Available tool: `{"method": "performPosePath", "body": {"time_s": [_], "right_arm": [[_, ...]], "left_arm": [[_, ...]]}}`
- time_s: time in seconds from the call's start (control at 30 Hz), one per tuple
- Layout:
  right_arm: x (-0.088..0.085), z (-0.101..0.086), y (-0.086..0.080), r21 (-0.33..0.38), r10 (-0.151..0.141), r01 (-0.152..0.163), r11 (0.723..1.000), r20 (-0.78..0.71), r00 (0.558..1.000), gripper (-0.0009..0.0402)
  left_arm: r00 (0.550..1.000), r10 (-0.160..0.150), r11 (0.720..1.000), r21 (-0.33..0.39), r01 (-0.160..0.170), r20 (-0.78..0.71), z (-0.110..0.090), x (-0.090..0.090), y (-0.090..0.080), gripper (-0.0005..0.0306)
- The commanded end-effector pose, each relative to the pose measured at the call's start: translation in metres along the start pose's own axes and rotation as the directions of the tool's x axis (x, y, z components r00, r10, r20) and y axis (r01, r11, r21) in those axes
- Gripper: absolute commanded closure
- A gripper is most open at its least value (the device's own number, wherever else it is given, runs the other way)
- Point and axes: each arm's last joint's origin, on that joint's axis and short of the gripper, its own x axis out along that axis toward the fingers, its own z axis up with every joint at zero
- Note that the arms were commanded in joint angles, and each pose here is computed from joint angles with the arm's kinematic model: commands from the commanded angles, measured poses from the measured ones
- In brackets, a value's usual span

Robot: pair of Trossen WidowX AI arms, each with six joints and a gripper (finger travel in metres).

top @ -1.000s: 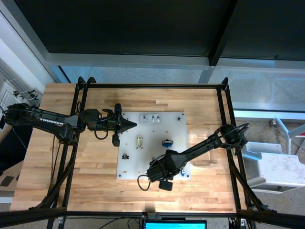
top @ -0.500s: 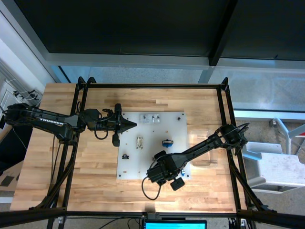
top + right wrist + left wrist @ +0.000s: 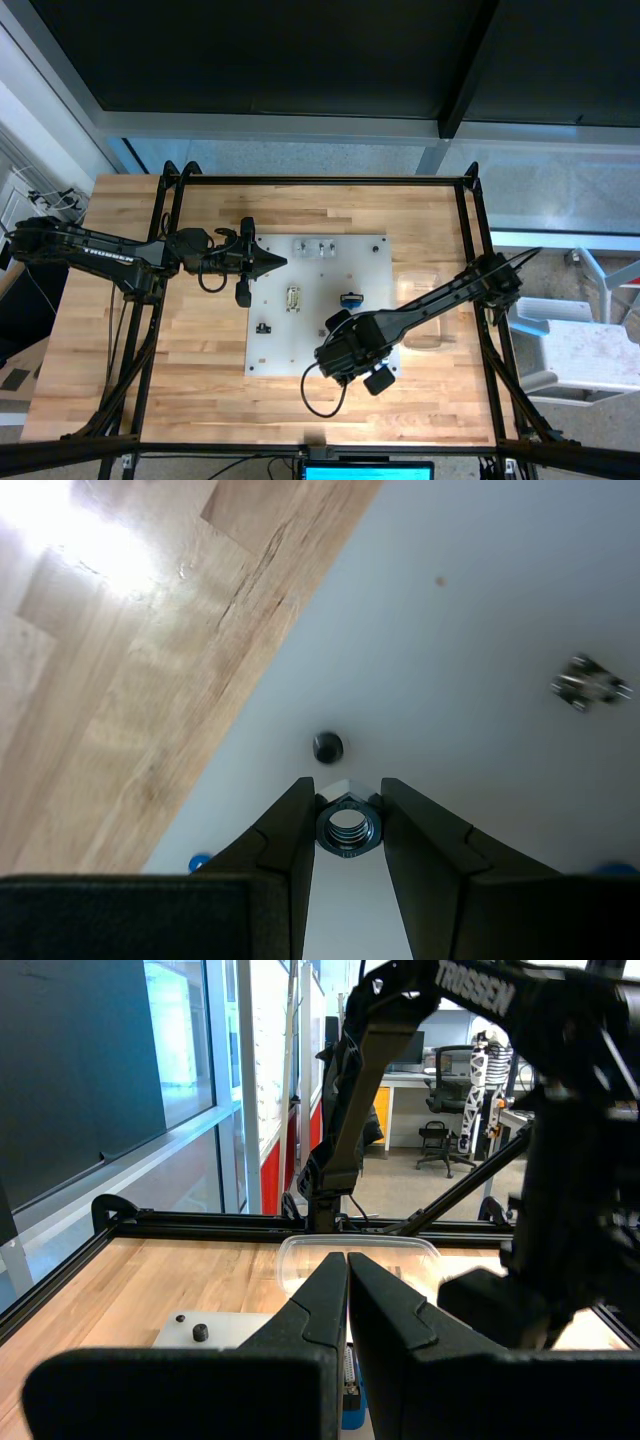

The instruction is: Unfasten the M12 fastener and place in the container

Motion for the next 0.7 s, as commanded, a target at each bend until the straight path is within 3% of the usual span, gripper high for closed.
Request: {"method": "performPosePath", "body": {"time_s": [0.03,0.3,0.47,0.7], "right_arm": [[-0.015,-0.007,-0.002,0.012,-0.002,0.002,1.000,0.002,1.000,0.0354],[-0.037,-0.033,-0.019,0.218,-0.005,0.010,0.976,-0.026,1.000,0.0354],[-0.038,-0.057,-0.025,0.251,-0.005,0.015,0.968,-0.042,0.999,0.0354],[-0.029,-0.096,-0.020,0.292,-0.012,0.017,0.956,-0.019,1.000,0.0354]], "left_arm": [[1.000,0.000,1.000,0.000,0.000,0.001,0.000,0.000,0.000,0.0300],[1.000,0.000,1.000,0.000,0.000,0.000,0.000,0.000,0.000,0.0300],[1.000,0.000,1.000,0.000,0.000,0.001,0.000,0.000,0.000,0.0300],[1.000,0.000,1.000,0.000,0.000,0.001,0.000,0.000,0.000,0.0300]]}}
